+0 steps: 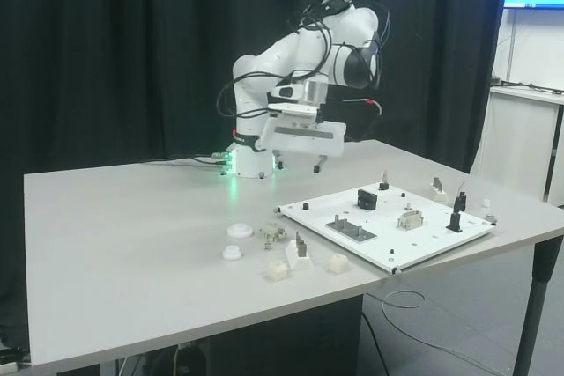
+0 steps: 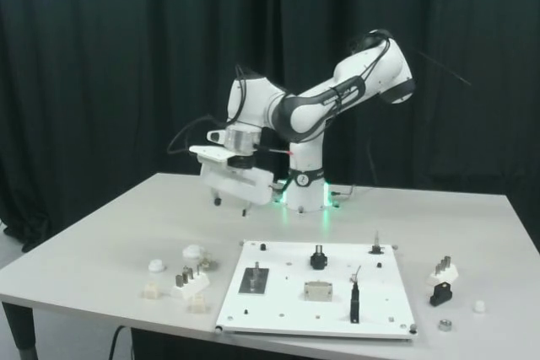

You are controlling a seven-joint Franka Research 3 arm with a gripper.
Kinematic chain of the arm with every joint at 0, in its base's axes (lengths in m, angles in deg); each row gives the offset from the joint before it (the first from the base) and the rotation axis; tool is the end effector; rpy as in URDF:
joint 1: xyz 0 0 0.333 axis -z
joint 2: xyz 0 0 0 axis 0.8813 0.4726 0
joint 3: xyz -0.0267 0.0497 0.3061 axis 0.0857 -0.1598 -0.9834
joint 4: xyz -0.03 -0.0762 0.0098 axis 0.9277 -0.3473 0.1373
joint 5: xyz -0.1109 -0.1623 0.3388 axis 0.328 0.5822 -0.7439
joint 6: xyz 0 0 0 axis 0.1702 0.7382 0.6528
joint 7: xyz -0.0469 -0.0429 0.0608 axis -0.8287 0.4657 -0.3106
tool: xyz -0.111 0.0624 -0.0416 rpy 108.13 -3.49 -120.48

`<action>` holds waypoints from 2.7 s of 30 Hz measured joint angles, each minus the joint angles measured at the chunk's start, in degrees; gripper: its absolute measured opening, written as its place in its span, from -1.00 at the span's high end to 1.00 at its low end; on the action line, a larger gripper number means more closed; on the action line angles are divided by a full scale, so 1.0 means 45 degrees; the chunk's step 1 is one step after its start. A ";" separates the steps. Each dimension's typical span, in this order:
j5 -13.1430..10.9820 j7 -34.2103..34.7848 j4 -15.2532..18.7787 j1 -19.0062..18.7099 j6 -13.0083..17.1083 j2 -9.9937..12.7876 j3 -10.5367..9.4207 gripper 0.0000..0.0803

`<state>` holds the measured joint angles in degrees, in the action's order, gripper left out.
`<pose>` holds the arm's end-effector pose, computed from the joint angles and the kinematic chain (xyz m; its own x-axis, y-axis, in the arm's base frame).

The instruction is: Pick waterproof.

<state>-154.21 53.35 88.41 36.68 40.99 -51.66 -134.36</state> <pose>0.4740 -0.0878 0.2904 0.4550 -0.8696 0.1920 -0.8862 -0.4633 0.0018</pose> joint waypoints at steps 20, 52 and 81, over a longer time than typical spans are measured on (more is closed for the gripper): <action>-0.1890 -0.5132 -0.0304 0.1674 -0.0270 -0.1088 -0.0820 -0.99; -0.3283 -1.0633 -0.1896 0.4116 -0.1738 -0.2374 -0.2104 -0.99; -0.3960 -1.1016 -0.2295 0.4995 -0.1613 -0.2891 -0.3443 -0.99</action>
<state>-172.04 3.78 78.08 59.16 33.73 -64.67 -149.85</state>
